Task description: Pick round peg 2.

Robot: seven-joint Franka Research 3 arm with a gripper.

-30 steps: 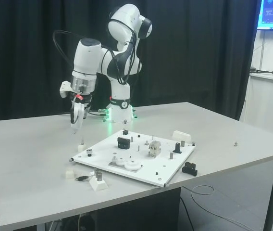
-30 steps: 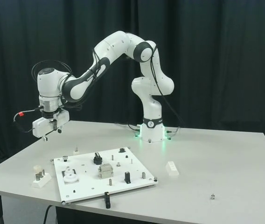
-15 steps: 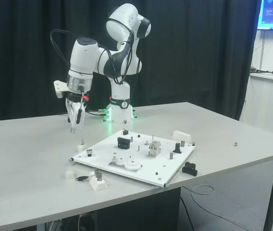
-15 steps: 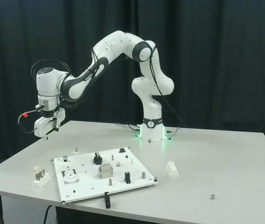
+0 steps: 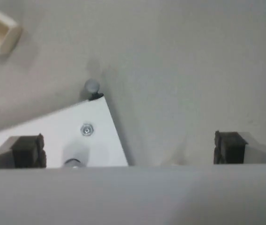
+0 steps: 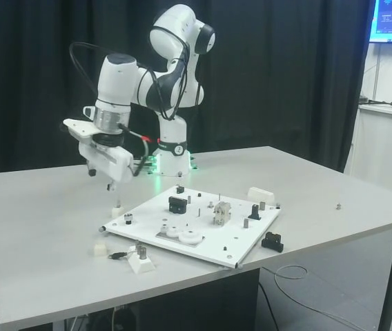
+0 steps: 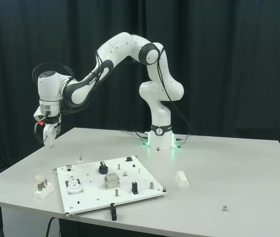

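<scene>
Approach step — gripper (image 5: 128, 150), fingers spread and empty, hovers over the white board's (image 5: 67, 136) corner; next, descend onto round peg 2 — not identifiable here

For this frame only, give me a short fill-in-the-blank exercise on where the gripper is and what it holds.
1. The gripper holds ____.
2. The gripper hangs ____ the grey table, touching no part.
3. In the wrist view, a corner of the ____ assembly board lies below the fingers.
4. Its two fingers stand ____.

Missing words: nothing; above; white; apart
</scene>
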